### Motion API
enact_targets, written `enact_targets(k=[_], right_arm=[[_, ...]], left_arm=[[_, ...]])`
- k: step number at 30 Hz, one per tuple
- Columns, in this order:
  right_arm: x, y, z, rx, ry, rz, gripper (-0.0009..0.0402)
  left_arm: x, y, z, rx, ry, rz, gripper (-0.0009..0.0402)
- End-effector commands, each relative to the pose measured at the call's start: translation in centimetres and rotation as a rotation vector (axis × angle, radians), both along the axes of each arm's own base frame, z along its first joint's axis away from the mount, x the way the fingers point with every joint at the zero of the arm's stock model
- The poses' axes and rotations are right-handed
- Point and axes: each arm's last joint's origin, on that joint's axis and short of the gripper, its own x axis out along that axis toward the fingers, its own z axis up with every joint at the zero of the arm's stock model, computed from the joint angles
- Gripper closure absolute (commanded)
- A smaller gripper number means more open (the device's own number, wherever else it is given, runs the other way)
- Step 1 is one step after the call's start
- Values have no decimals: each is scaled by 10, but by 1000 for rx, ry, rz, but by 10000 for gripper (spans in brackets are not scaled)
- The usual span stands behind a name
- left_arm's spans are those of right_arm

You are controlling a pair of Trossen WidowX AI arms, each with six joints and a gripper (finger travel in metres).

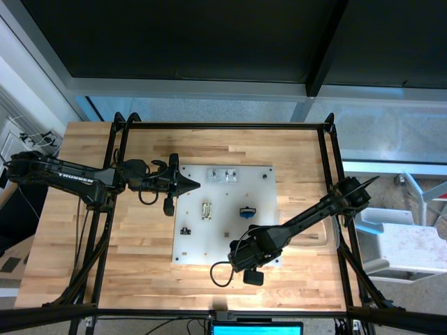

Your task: Unfasten the M12 fastener and place in the container

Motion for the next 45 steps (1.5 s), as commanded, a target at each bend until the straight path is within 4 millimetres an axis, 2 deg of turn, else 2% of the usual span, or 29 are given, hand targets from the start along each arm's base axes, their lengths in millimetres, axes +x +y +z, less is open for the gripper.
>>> enact_targets(k=[1,8,18,24,34,45], right_arm=[[-1,-1,0,-10,10,-1,393],[-9,-12,7,-213,1,-113,393],[-11,-2,25,-19,32,-51,393],[-5,4,34,58,-24,-5,393],[4,9,6,36,-4,38,393],[2,6,-2,-24,11,26,393]], left_arm=[[0,0,0,0,0,0,393],[0,0,0,0,0,0,393],[0,0,0,0,0,0,393],[0,0,0,0,0,0,393],[0,0,0,0,0,0,393],[0,0,0,0,0,0,393]])
